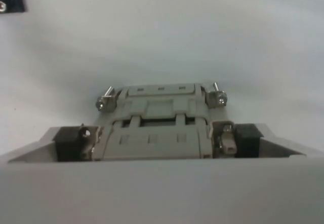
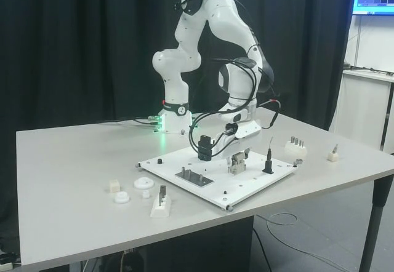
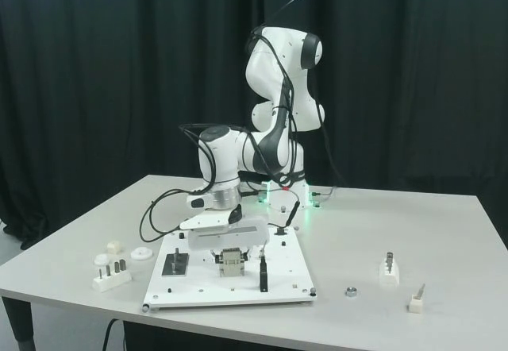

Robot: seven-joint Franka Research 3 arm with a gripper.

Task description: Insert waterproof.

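The grey waterproof connector [image 1: 152,140] sits between my gripper's [image 1: 157,143] black fingertips [image 1: 68,143], its metal side clips touching both pads. Just beyond it is its mating half [image 1: 161,98], with a screw at each end, and the two parts lie pressed together. In the first room view the gripper [image 2: 239,156] is low over the white board [image 2: 184,161], at the connector [image 2: 237,164]. The second room view shows the connector [image 3: 231,262] on the board [image 3: 286,283] under the hand [image 3: 226,225].
A black upright part [image 3: 262,271] stands on the board close beside the connector, and a dark plate with pegs [image 3: 174,263] lies toward the other side. Small white gears and holders [image 2: 123,195] rest on the table [image 2: 61,180] off the board. More small fixtures [image 3: 388,273] lie farther away.
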